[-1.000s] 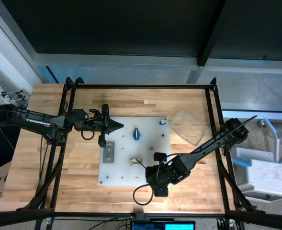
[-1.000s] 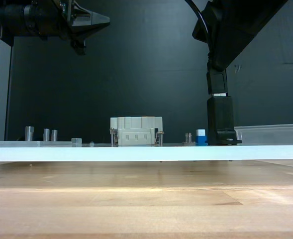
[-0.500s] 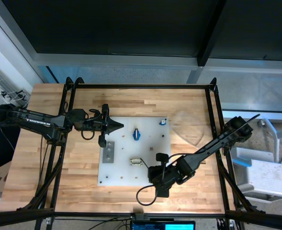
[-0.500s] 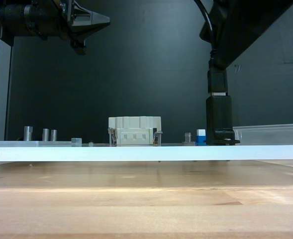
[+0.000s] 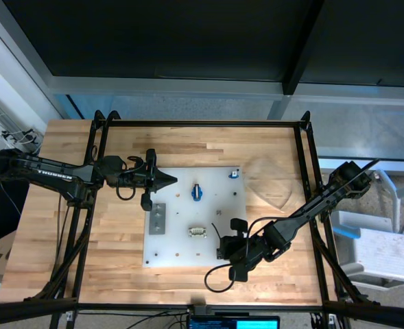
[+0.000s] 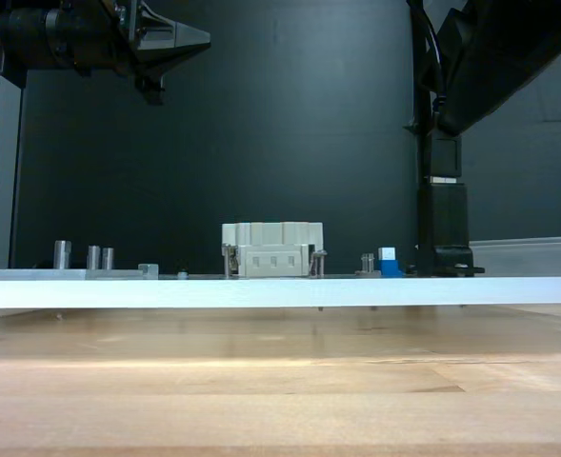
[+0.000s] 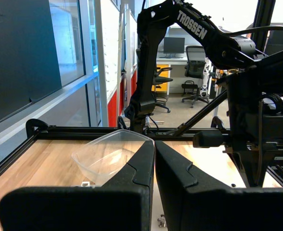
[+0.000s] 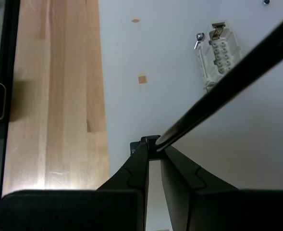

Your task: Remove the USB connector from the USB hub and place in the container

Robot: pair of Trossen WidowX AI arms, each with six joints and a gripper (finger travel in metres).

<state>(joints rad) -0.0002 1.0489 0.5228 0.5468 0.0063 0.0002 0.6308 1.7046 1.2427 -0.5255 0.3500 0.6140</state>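
Where its fingers draw almost together, the right claw (image 5: 224,251) pinches the USB connector (image 8: 227,79) from above, pointing down at the white board (image 5: 181,250). Its wrist view shows only a slim gap between the fingers, with the plug's thin black cable tail slanting away from their tips. Seen from table height, the plug stands upright on top of the USB hub (image 6: 443,228) — a narrow silvery band shows between the two — so it is not yet out. The hub sits on the near right part of the board, under the claw, and the cable tail curves upward beside the arm.

Just left of the claw lies the silvery-beige connector (image 5: 198,232). Farther left is the grey metal block (image 5: 158,219), and toward the far side stands the blue upright connector (image 5: 196,192). The container (image 5: 270,181) rests on the bare wood of the table (image 5: 112,267), off the board's far right corner and well apart from the plug.

The left claw (image 5: 173,180) hangs high above the far left part of the board, fingers pressed together, pointing across toward the right arm's side — its wrist view looks level over the table at the clear dish.
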